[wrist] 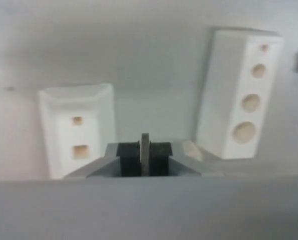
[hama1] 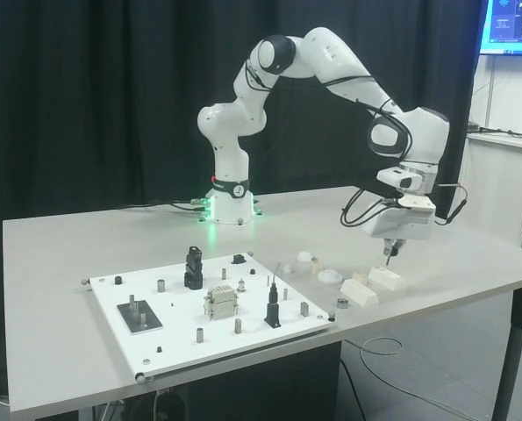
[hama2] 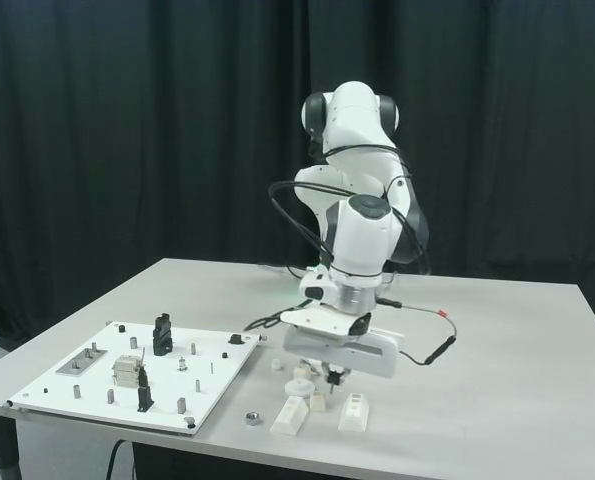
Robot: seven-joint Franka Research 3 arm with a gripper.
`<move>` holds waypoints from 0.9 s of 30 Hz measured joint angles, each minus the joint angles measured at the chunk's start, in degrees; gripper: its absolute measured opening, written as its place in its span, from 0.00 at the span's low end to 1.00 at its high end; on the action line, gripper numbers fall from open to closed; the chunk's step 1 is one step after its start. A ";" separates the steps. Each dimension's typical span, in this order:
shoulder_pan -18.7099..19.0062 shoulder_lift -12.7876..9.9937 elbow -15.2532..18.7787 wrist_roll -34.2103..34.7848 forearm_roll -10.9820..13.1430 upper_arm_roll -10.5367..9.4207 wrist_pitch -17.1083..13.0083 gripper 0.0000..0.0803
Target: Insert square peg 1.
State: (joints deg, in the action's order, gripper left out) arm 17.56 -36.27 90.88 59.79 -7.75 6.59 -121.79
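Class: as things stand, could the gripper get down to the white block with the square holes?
Probably yes. The gripper, shut on a thin grey peg, hangs above the white block with square holes, with nothing between them; the round-hole block stands apart.

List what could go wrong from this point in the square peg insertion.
1. The pincer grips the thin grey peg above the table but not over the block with square holes; a straight descent may hit the block's edge or the table.
2. That block has two square holes, so the wrong one could be chosen.
3. The block with round holes stands close by; a sideways correction could bump it.
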 joint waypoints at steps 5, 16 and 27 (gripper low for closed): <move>-1.05 0.71 -0.01 0.00 -1.08 0.14 1.33 0.04; -4.01 2.78 0.00 -6.03 -2.03 0.13 4.34 0.04; -7.90 4.36 0.00 -18.89 -1.62 0.09 5.41 0.04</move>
State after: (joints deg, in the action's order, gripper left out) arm 9.66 -31.92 90.88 40.90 -9.37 6.68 -116.37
